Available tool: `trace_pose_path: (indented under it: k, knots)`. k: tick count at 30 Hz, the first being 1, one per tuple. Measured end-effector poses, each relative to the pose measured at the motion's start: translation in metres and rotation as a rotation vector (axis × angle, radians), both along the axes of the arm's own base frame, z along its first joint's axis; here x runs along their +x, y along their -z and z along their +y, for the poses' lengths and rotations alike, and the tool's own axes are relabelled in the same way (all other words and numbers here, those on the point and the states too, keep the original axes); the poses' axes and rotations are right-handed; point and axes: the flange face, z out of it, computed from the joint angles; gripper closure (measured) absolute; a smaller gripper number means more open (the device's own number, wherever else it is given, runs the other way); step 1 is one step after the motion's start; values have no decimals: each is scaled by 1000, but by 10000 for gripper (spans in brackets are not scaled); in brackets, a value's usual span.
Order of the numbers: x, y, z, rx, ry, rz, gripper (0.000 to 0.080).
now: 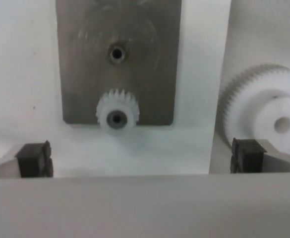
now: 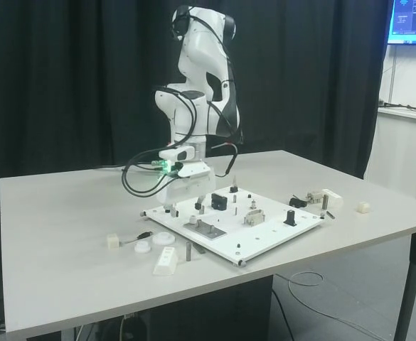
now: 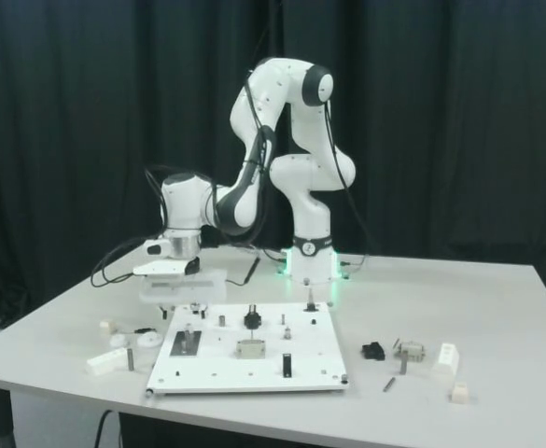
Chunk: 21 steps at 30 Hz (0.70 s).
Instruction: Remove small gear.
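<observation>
The small white gear point(image 1: 117, 111) sits on a peg at one end of the grey metal plate point(image 1: 85, 59); the plate's other hole point(image 1: 116, 53) is bare. This plate point(image 2: 206, 229) point(image 3: 186, 342) is fixed on the white board point(image 2: 264, 231) point(image 3: 254, 369). My gripper point(image 1: 140, 157) point(image 2: 183, 207) point(image 3: 181, 308) hovers above the board's edge near the plate, open, with nothing between the black fingertips point(image 1: 34, 159). The gear lies ahead of the fingertips, apart from them. It is too small to make out in the room views.
A large white gear point(image 1: 271, 106) point(image 2: 163, 239) lies on the table just off the board, beside one fingertip. White blocks point(image 2: 165, 261), a small cube point(image 2: 112, 241) and a peg lie nearby. Black fixtures point(image 2: 218, 202) and pegs stand on the board. More loose parts point(image 3: 445, 357) lie past its far side.
</observation>
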Motion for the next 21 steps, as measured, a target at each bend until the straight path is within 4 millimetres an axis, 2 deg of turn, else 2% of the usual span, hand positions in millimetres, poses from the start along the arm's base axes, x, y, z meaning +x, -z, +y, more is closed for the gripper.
trace_pose_path:
  k: [21]
  knots:
    - [12, 15, 2, -21, 11, -19, 3]
